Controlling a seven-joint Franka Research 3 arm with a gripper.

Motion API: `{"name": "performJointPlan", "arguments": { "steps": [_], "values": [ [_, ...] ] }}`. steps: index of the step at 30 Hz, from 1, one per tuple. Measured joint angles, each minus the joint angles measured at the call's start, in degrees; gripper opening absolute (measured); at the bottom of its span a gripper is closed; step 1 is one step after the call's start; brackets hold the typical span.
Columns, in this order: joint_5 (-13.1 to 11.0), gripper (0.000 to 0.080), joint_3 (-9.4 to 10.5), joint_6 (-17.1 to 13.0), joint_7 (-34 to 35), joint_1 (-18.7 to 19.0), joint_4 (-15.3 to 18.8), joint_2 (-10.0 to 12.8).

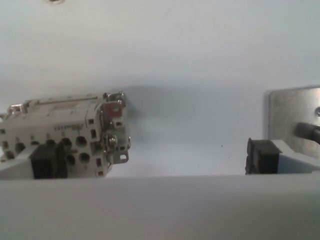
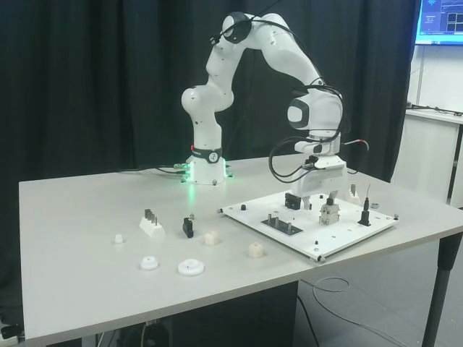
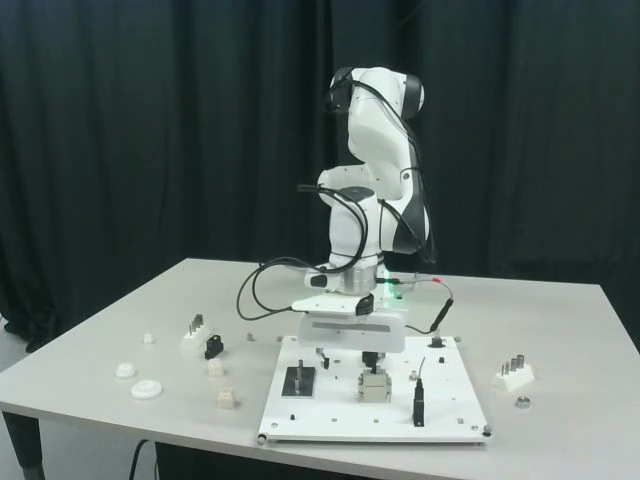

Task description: Insert waterproof.

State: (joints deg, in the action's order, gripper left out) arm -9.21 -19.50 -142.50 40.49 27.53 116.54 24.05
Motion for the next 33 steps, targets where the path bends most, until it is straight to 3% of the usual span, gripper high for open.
{"name": "performJointPlan", "arguments": {
  "steps": [19,33],
  "values": [
    [0.0,0.08,0.83,0.28,0.1,0.14,0.07,-0.75],
    [-0.15,0.08,2.52,2.64,2.44,0.38,-0.15,-2.55]
  ]
}}
